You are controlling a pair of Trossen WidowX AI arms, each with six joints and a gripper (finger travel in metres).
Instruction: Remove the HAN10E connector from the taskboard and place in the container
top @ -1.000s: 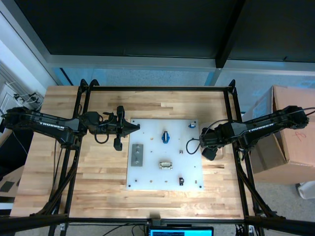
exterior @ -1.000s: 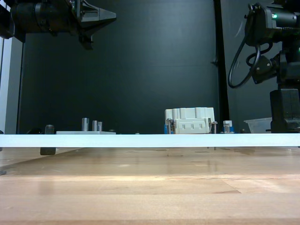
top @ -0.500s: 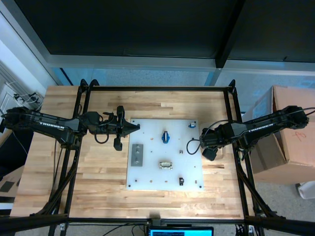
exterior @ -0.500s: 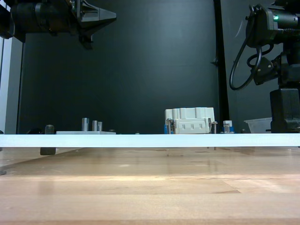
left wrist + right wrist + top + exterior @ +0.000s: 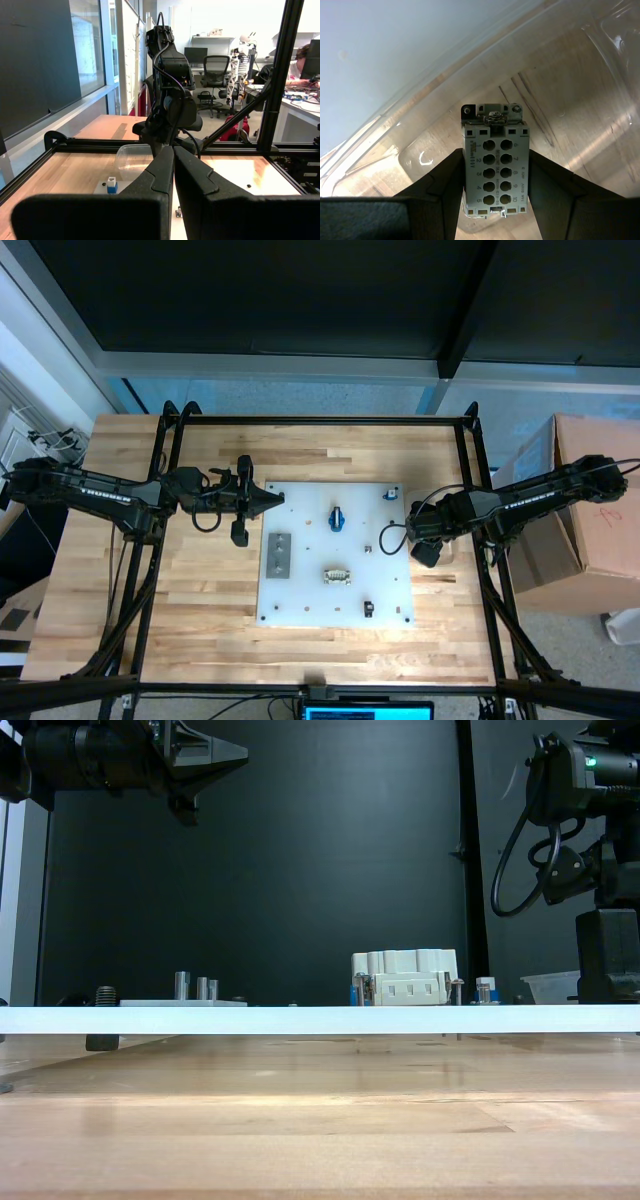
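Observation:
My right gripper (image 5: 493,212) is shut on the HAN10E connector (image 5: 493,160), a grey block with ten numbered holes. It is held upright and clear of the board, above the floor of the clear plastic container (image 5: 570,95). From above, the right gripper (image 5: 425,550) hangs over that container (image 5: 443,545) just past the white taskboard's (image 5: 300,590) right edge. A beige connector housing (image 5: 337,577) (image 5: 405,978) stands on the board. My left gripper (image 5: 173,148) is shut on nothing and hovers high over the board's back left corner (image 5: 275,498).
The board also bears a grey block with pegs (image 5: 278,555), a blue knob (image 5: 337,517) and a small blue-and-white piece (image 5: 388,495). A black frame (image 5: 320,421) rings the table. A cardboard box (image 5: 590,510) stands to the right.
In the low view the right arm's upper part has drifted slightly to the right. The connector stays in the right gripper and the left arm has not moved.

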